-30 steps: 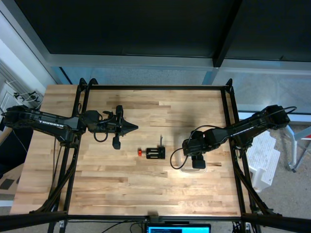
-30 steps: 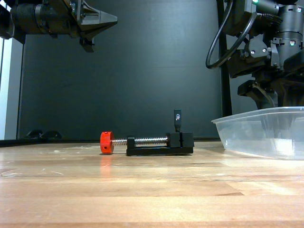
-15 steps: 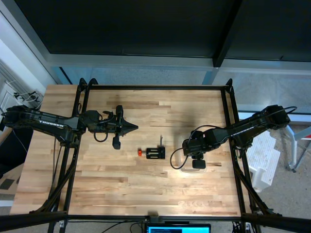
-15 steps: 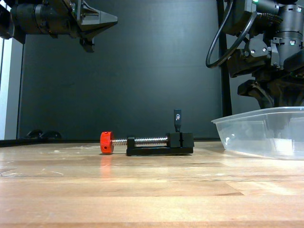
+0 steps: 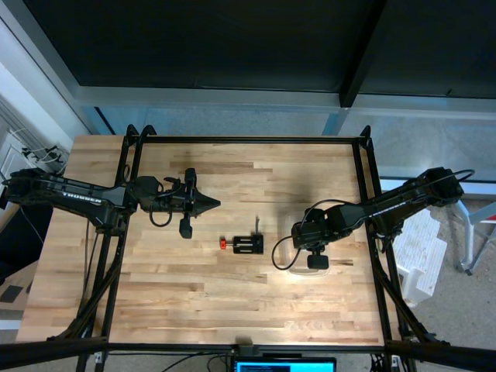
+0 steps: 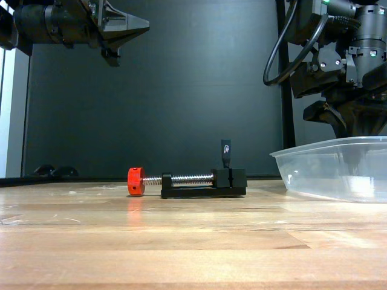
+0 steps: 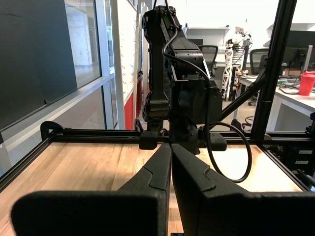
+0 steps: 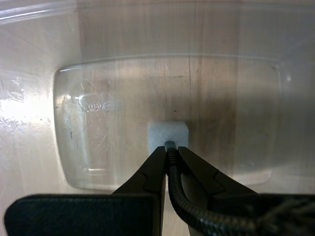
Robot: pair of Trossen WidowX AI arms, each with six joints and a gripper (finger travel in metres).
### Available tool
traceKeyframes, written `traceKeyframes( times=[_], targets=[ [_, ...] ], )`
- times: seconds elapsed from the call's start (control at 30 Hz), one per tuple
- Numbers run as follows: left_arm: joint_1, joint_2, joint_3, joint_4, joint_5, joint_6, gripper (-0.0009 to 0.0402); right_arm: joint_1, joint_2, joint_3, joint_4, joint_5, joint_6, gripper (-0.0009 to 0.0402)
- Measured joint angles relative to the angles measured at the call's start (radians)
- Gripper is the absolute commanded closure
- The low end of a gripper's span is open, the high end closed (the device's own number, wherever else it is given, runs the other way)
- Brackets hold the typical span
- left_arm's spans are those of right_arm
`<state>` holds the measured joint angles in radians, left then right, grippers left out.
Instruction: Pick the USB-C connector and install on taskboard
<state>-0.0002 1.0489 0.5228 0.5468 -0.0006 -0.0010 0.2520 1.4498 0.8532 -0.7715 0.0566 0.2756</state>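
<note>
The taskboard (image 5: pixel 242 245), a small black block with a red-orange knob (image 6: pixel 136 181) and an upright pin (image 6: pixel 225 151), lies mid-table. My right gripper (image 8: pixel 169 149) hangs over the clear tray (image 6: pixel 326 148), right of the taskboard, shut on the USB-C connector (image 8: pixel 170 144), a dark plug tip with braided cable running back between the fingers. The plug tip sits just over a small white block (image 8: pixel 162 132) on the tray floor. In the high view the right gripper (image 5: pixel 308 246) points down. My left gripper (image 5: pixel 215 204) is shut and empty, held high at the left, well away from the taskboard.
The clear tray (image 5: pixel 288 262) stands just right of the taskboard, its walls around the right gripper's fingers. A black frame (image 5: pixel 248 140) borders the table's far and side edges. Bare wood lies between the taskboard and the near edge.
The right gripper has shifted slightly over the tray, a little to the right in the low view. The left arm and the taskboard have not moved.
</note>
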Motion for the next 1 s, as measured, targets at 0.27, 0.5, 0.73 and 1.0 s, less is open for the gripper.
traceKeyframes(
  times=[0.27, 0.5, 0.73, 1.0],
  targets=[
    [0.0, 0.0, 0.0, 0.0, 0.0, 0.0, 0.0393, 0.001, -0.003, 0.0, -0.003, 0.0, 0.0, 0.0394],
    [0.0, 0.0, 0.0, 0.0, 0.0, 0.0, 0.0393, 0.002, -0.029, 0.005, -0.019, 0.0, 0.0, 0.0393],
    [0.0, 0.0, 0.0, 0.0, 0.0, 0.0, 0.0393, 0.002, -0.069, 0.08, -0.116, 0.003, 0.0, 0.0393],
    [0.0, 0.0, 0.0, 0.0, 0.0, 0.0, 0.0393, 0.001, -0.095, 0.196, -0.241, 0.003, 0.0, 0.0393]
  ],
)
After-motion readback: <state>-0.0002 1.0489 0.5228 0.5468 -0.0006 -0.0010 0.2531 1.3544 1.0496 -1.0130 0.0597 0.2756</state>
